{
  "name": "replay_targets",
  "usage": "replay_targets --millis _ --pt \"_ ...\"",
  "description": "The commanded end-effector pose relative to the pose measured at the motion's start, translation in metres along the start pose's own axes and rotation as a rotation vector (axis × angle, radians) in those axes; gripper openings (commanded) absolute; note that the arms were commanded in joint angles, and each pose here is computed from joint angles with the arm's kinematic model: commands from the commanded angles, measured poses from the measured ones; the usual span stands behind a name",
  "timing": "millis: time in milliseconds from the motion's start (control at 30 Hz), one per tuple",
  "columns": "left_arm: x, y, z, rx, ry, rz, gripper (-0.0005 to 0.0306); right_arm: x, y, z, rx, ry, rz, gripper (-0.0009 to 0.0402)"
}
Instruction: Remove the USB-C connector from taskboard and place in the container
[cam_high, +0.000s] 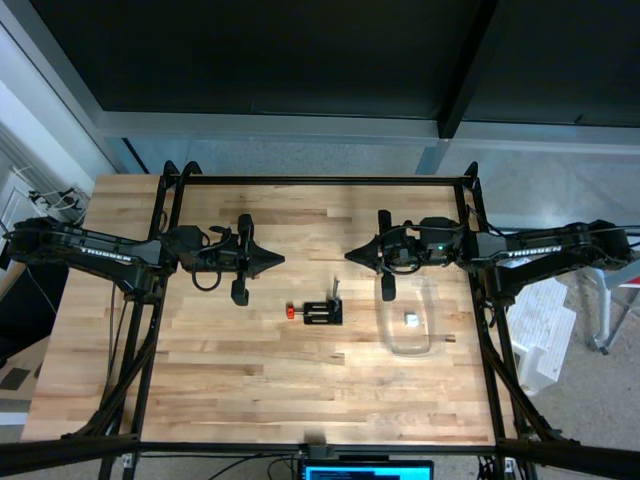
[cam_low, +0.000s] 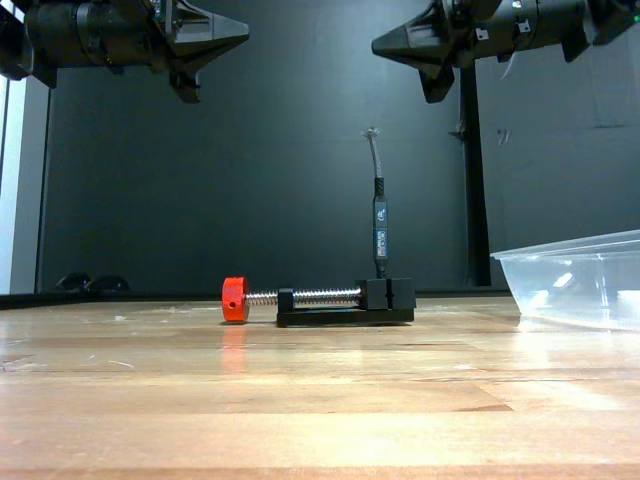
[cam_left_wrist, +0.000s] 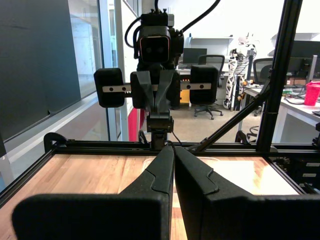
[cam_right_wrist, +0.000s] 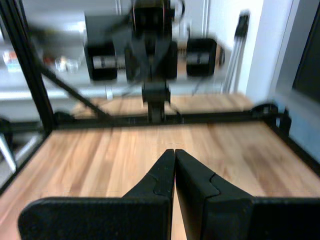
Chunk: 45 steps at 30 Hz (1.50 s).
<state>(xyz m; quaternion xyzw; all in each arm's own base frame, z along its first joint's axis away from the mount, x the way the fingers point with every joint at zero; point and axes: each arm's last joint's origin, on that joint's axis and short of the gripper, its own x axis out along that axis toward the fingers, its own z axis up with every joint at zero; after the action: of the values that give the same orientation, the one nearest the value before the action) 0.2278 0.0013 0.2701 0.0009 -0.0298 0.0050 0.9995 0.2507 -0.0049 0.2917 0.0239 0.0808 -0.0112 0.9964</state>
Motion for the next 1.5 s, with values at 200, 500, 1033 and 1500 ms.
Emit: replay_targets --millis 200,500,1033,1500 --pt "0.000 0.000 0.000 0.000 0.000 0.000 0.0000 -0.004 0.007 0.004 -0.023 0.245 0.008 0.0000" --pt "0.000 0.000 0.000 0.000 0.000 0.000 0.0000 0.005 0.018 0.005 -0.067 0.481 0.017 0.0000" --pt "0.000 0.000 0.000 0.000 0.000 0.000 0.0000 0.039 0.035 0.005 -0.136 0.799 0.050 0.0005" --pt "0.000 0.000 0.000 0.000 0.000 0.000 0.0000 0.072 0.046 -0.003 -0.164 0.913 0.018 0.0114"
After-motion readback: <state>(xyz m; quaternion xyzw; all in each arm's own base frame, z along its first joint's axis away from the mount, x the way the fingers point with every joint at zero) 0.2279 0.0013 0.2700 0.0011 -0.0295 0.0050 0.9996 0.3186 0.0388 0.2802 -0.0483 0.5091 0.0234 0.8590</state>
